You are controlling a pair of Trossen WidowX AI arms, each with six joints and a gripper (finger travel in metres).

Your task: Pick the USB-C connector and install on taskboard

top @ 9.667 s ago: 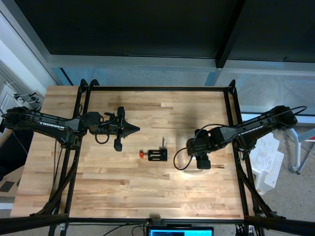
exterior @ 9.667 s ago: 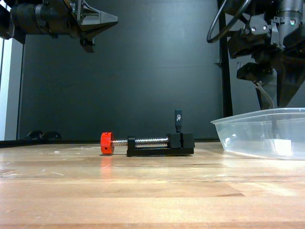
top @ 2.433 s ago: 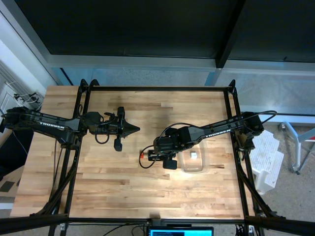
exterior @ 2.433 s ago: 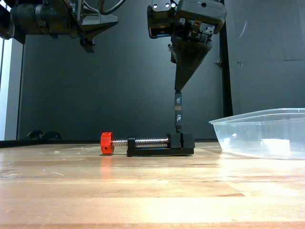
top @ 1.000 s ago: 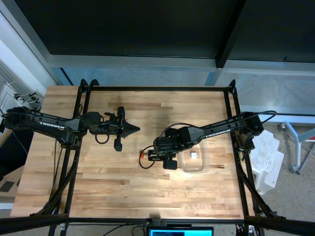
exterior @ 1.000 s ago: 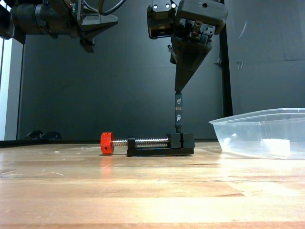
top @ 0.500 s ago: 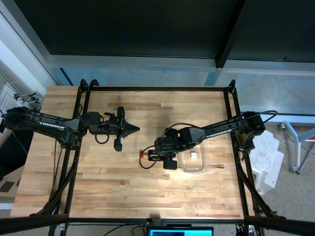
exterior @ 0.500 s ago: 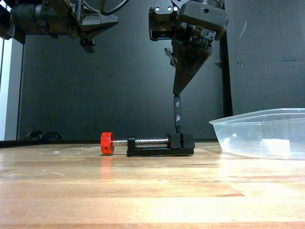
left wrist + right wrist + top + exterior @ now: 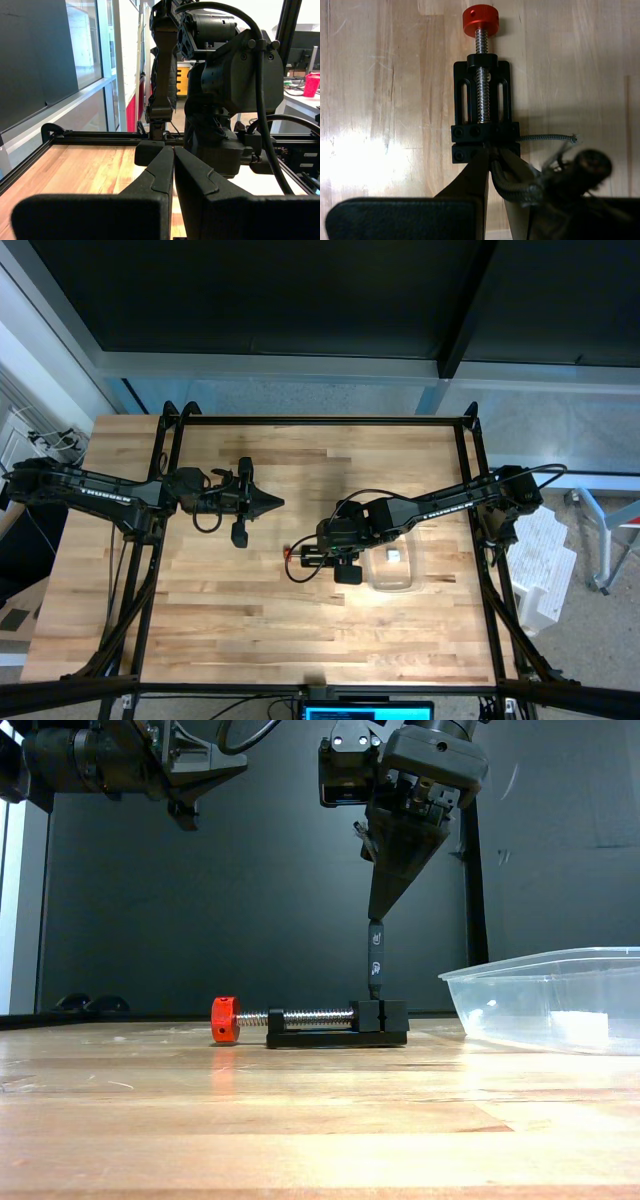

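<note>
holding the connector [image 9: 375, 958] upright on the taskboard [image 9: 335, 1020] at its right end — right gripper [image 9: 377, 917] clamped on its top, frame centre.
left gripper [image 9: 243, 762] hangs upper left, well apart — fingers together.

Our left arm [image 9: 90, 487] stretches level and high, reaching inward from the left edge. The left gripper [image 9: 272, 503] points toward the middle, its fingers [image 9: 160, 170] pressed together (the wrist camera shows no gap between them). Our right arm [image 9: 455, 500] extends in from the right edge, wrist bent so the right gripper [image 9: 377, 916] points straight down. Its fingers [image 9: 470, 182] are drawn nearly together, pinching the cable end of the USB-C connector [image 9: 376, 955] at their very tips.
</note>
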